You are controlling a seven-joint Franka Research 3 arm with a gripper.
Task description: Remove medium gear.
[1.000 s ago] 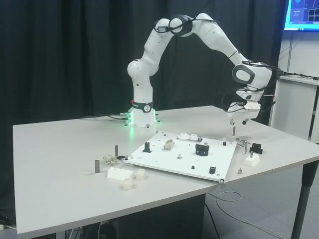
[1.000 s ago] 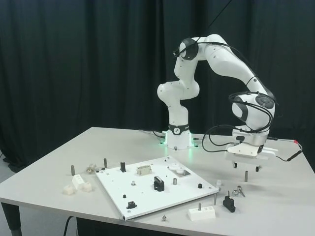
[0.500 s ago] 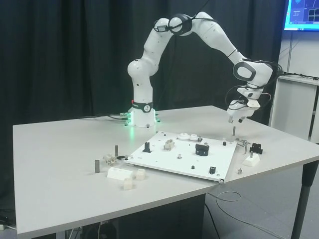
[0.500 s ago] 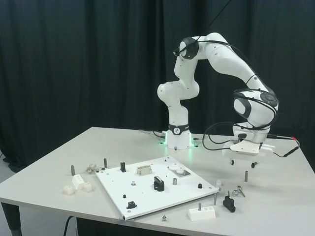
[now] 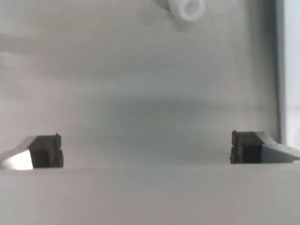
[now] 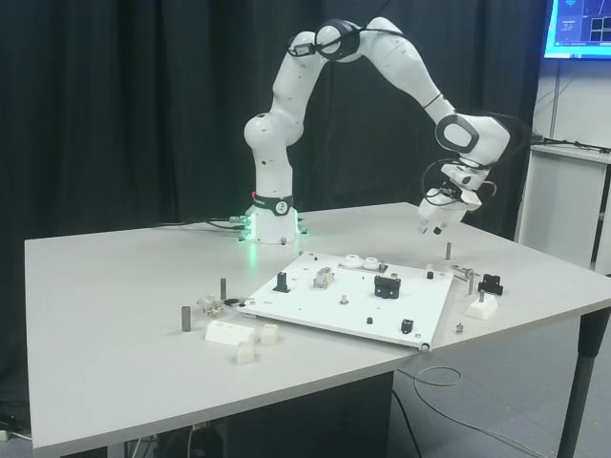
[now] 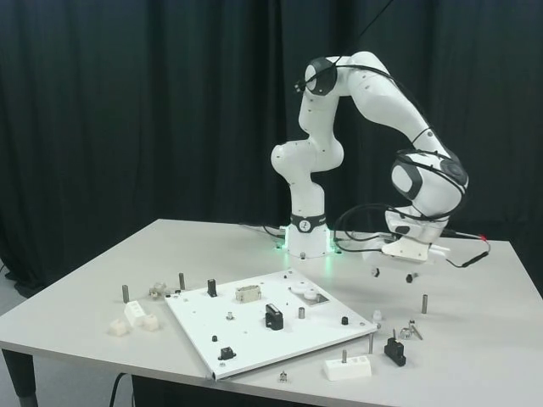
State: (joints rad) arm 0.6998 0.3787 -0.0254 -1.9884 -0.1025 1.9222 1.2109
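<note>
Gripper (image 6: 431,228) hangs in the air above the grey table (image 6: 115,286), its two fingers spread wide with only bare table surface between them; it has hold of nothing. Compared with a second ago it has risen and swung away from the upright grey pin (image 6: 448,251), which it then hovered directly over and which now stands alone, below and off to one side of it. The arm's forearm is lifted higher than before.

Ahead of the gripper and lower lies the white board (image 6: 420,305). On the board's edge nearest the robot base sit the white gears (image 6: 361,260), well apart from the gripper; which of them is the medium one cannot be told from the room views.

In the wrist view only the two black fingertips (image 5: 46,151) show, and a white round part (image 5: 187,8) is cut off at the frame's edge, too little of it visible to identify.
</note>
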